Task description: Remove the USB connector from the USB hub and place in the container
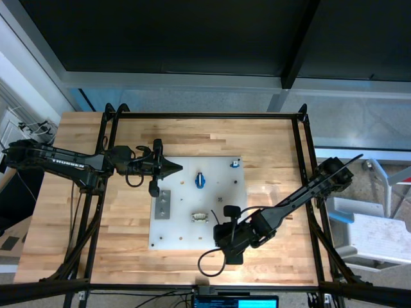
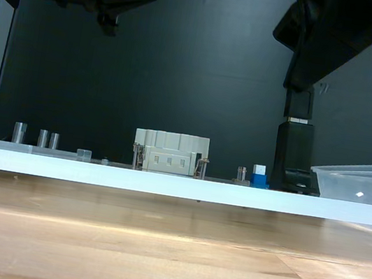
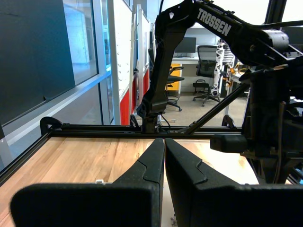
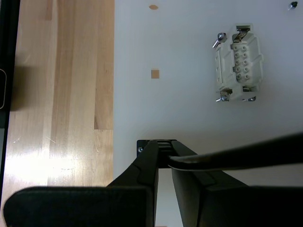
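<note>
Right end effector (image 4: pixel 165 151) clamping thin black USB connector (image 4: pixel 236 153) at tiny black boxy USB hub (image 4: pixel 144 144); probably needing straight pull next. Left end effector (image 3: pixel 164 142) hovering aloft, fingers together.

The high camera sits above the near edge of the tabletop (image 1: pixel 77 212), looking down and away over the whole white board (image 1: pixel 186 234) and both arms. The low camera looks level and close from board height at that edge. The left wrist camera looks level along the left hand (image 3: pixel 164 142), fingers together, raised over the board's left edge. The right wrist camera looks straight down, close, along the right hand (image 4: pixel 163 153) pinching the USB connector (image 4: pixel 236 156) at the USB hub (image 4: pixel 143 144). It shares the beige connector (image 4: pixel 238 64) with the high and low views.
</note>
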Controlling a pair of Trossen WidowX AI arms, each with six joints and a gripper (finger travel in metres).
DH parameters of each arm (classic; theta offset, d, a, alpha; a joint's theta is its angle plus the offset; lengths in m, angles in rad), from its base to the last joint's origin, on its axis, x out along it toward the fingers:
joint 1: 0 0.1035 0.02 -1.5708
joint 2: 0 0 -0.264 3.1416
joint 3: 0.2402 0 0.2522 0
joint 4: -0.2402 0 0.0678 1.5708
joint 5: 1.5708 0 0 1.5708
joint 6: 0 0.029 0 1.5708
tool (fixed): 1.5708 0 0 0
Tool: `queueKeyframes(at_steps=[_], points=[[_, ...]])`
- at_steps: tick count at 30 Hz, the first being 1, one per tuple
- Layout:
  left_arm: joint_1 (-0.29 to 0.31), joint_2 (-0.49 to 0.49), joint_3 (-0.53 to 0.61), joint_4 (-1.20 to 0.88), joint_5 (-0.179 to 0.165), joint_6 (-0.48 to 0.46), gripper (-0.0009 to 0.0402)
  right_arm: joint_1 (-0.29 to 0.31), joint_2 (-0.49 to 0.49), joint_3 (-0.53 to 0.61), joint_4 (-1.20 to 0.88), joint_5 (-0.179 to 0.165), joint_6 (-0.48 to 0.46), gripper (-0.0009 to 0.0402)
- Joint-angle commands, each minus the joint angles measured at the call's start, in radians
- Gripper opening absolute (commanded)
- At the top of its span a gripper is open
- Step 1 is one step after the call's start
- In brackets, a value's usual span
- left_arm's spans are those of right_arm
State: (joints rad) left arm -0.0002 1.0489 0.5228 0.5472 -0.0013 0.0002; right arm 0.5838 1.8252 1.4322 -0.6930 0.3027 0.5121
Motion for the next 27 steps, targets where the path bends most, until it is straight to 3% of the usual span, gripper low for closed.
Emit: queueKeyframes(at_steps=[1, 8, 14, 27], points=[[0.000, 0.000, 0.000, 0.000, 0.001, 0.000, 0.0001, 0.006, -0.037, -0.053, 0.050, 0.019, 0.016, 0.0000], [0.000, 0.000, 0.000, 0.001, 0.000, 0.000, 0.0001, 0.014, -0.082, -0.129, 0.131, 0.041, 0.033, 0.0000], [0.000, 0.000, 0.000, 0.000, 0.000, 0.000, 0.0001, 0.015, -0.084, -0.124, 0.129, 0.040, 0.031, 0.0000], [0.000, 0.000, 0.000, 0.000, 0.000, 0.000, 0.0001, -0.003, -0.047, -0.039, 0.014, -0.021, -0.025, 0.0000]])
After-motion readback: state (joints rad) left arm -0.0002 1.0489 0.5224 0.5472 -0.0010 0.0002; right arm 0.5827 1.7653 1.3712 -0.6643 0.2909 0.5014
